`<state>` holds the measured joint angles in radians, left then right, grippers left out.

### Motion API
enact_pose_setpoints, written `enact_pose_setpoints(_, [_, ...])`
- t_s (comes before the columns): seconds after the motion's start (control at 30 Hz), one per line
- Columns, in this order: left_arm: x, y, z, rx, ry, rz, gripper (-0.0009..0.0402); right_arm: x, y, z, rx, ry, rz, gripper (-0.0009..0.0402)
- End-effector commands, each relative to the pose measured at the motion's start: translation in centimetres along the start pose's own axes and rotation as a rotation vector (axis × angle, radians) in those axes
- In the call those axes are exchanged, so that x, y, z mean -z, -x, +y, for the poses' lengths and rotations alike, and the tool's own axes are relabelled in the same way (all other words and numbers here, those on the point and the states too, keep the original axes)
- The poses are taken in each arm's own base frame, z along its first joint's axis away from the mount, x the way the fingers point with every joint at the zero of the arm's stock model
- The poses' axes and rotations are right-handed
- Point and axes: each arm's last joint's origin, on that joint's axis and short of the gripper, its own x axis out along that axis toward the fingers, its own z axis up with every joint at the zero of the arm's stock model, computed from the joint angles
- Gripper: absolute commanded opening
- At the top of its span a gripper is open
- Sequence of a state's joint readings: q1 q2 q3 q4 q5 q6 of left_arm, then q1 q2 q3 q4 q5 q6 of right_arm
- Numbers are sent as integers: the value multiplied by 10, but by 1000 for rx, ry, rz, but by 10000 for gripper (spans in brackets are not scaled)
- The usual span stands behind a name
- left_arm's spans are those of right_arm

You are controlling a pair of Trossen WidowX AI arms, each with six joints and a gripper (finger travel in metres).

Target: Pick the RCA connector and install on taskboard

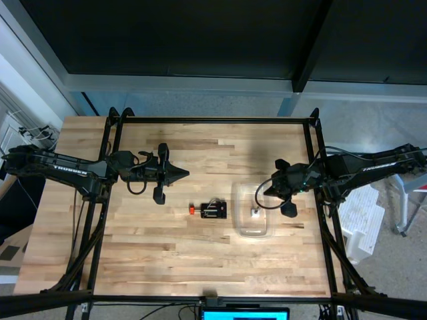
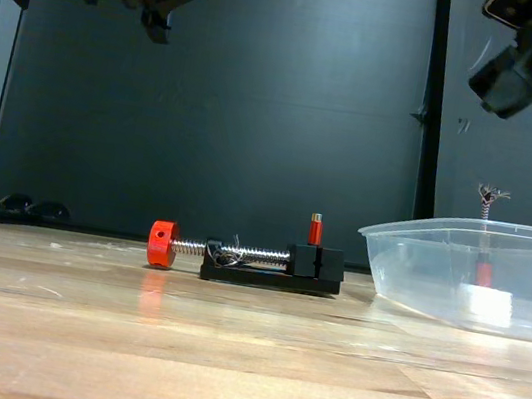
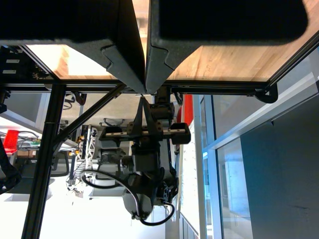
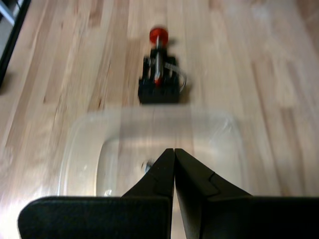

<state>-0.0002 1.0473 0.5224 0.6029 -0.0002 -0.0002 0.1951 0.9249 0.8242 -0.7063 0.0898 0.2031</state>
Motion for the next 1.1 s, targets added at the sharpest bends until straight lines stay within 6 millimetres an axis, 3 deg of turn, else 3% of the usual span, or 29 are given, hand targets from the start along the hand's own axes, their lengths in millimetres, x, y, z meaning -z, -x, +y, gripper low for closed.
enact_pose_setpoints(0.03, [0, 0, 0, 0, 0, 0, 0, 7, 0, 3, 3, -8, 61, 0])
enact_pose_setpoints(0.37, [0, 0, 0, 0, 0, 0, 0, 14, 1, 12, 19, -31, 108, 0])
enact_pose_setpoints(0.57, [0, 0, 0, 0, 0, 0, 0, 15, -11, 15, 31, -23, 173, 10])
enact_pose_setpoints(0.93, [0, 0, 0, 0, 0, 0, 0, 16, -35, 19, 85, -8, 264, 130])
enact_pose_setpoints(1.1, [0, 0, 0, 0, 0, 0, 0, 16, -47, 21, 95, -2, 292, 161])
